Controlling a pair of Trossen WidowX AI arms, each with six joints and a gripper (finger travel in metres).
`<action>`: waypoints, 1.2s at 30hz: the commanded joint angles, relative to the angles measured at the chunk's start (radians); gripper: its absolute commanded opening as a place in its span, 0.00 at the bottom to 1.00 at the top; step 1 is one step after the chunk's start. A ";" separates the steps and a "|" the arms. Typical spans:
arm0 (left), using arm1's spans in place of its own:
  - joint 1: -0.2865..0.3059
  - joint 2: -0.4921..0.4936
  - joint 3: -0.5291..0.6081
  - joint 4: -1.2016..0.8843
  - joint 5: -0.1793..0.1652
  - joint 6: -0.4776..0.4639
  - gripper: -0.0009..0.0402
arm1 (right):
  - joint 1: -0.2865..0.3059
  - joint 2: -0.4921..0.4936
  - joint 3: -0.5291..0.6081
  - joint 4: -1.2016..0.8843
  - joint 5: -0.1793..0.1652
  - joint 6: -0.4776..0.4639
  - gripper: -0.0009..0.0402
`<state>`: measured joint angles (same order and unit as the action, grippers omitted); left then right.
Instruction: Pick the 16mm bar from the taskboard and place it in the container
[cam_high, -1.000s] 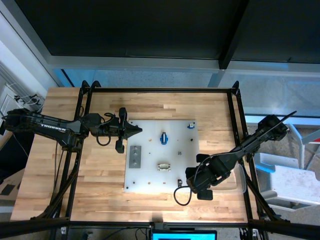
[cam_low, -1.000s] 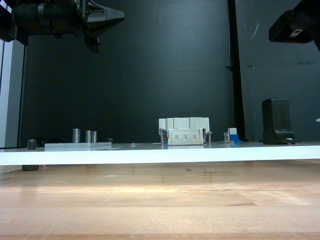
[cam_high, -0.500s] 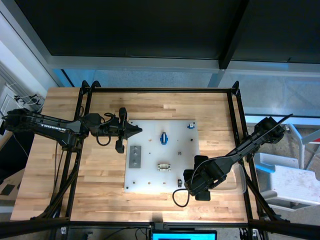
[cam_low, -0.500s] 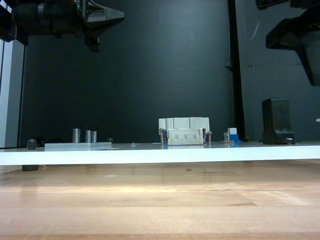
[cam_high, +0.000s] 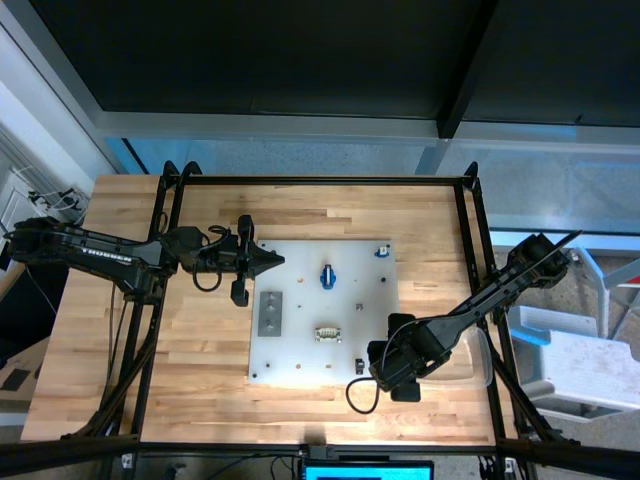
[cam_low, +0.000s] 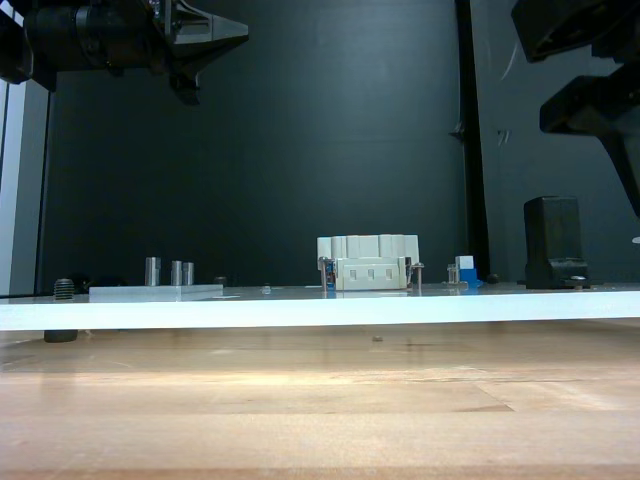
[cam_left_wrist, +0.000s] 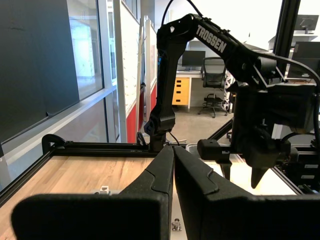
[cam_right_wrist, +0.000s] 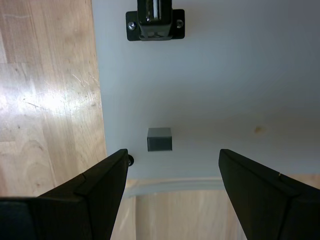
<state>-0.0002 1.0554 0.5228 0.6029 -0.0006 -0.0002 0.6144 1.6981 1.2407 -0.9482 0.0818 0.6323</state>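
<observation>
My right gripper (cam_right_wrist: 172, 152) hovers above a corner of the taskboard (cam_right_wrist: 225, 90) with its fingers (cam_right_wrist: 102, 192) spread wide and holding nothing. A small grey square (cam_right_wrist: 159, 139) lies on the panel under the gap between them and a black part (cam_right_wrist: 155, 22) sits beyond the tips, neither touched. The bars (cam_low: 176, 271) stand upright in the grey block (cam_high: 270, 312), well away from those fingers and nearer my left gripper (cam_left_wrist: 173, 150), which hangs high with its fingers pressed together on nothing. I cannot tell which bar is the 16mm one, and the container (cam_high: 487, 358) sits on the desk (cam_high: 200, 350) just beside the right arm.
</observation>
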 joint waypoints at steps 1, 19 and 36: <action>0.000 0.000 0.000 0.000 0.000 0.000 0.02 | 0.000 0.000 -0.029 0.044 0.000 -0.013 0.64; 0.000 0.000 0.000 0.000 0.000 0.000 0.02 | 0.004 0.045 -0.042 0.080 -0.003 -0.048 0.64; 0.000 0.000 0.000 0.000 0.000 0.000 0.02 | 0.003 0.055 -0.048 0.094 -0.006 -0.062 0.49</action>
<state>-0.0002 1.0557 0.5224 0.6025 -0.0006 -0.0002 0.6178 1.7523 1.1927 -0.8547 0.0761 0.5682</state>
